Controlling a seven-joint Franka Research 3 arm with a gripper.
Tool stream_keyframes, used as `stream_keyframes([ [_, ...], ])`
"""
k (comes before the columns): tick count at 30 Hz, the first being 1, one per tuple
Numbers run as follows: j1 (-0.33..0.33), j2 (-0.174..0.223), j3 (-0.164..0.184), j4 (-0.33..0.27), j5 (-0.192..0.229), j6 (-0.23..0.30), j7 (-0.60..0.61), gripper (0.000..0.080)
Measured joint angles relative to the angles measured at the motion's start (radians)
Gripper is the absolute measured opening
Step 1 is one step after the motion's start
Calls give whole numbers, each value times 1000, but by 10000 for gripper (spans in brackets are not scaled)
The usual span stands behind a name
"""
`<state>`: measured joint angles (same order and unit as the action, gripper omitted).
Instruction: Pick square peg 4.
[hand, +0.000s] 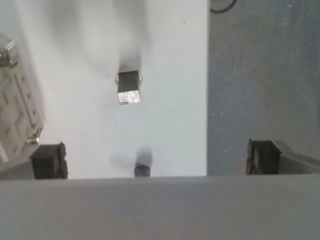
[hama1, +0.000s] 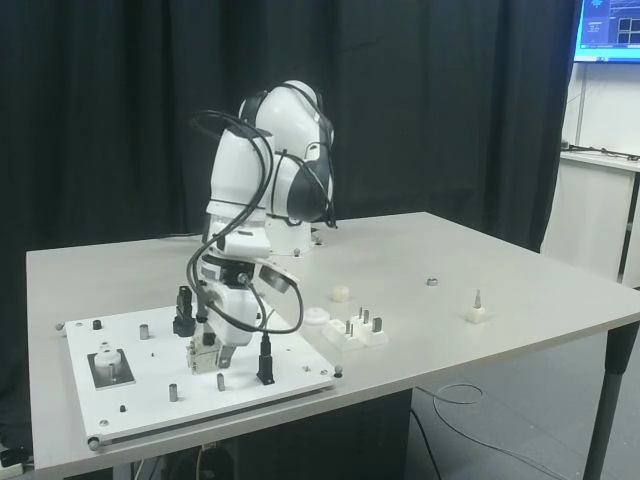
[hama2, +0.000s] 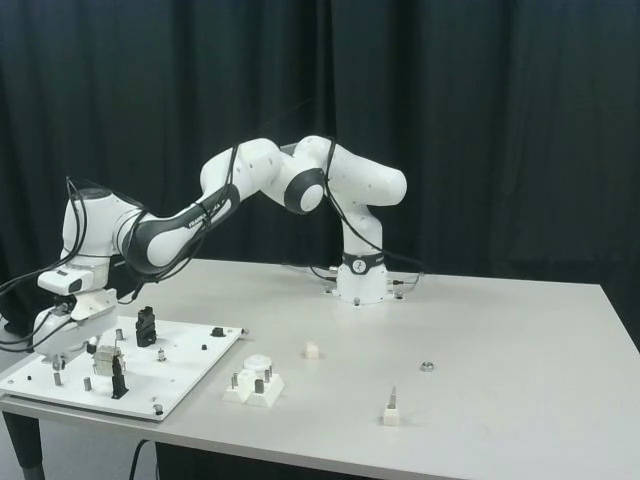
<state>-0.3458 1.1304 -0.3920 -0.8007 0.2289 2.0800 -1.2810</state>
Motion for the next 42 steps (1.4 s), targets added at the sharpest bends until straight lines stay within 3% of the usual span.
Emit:
stream_keyframes([
  [9,9,-12,2,7,1,-10,32,800],
  [30,32,-61,-2,7,0,-61,261,800],
  [35,34,-78,-7,7,0,-96,356,800],
  [42,45,-110,-7,7,1,-189,475,800],
])
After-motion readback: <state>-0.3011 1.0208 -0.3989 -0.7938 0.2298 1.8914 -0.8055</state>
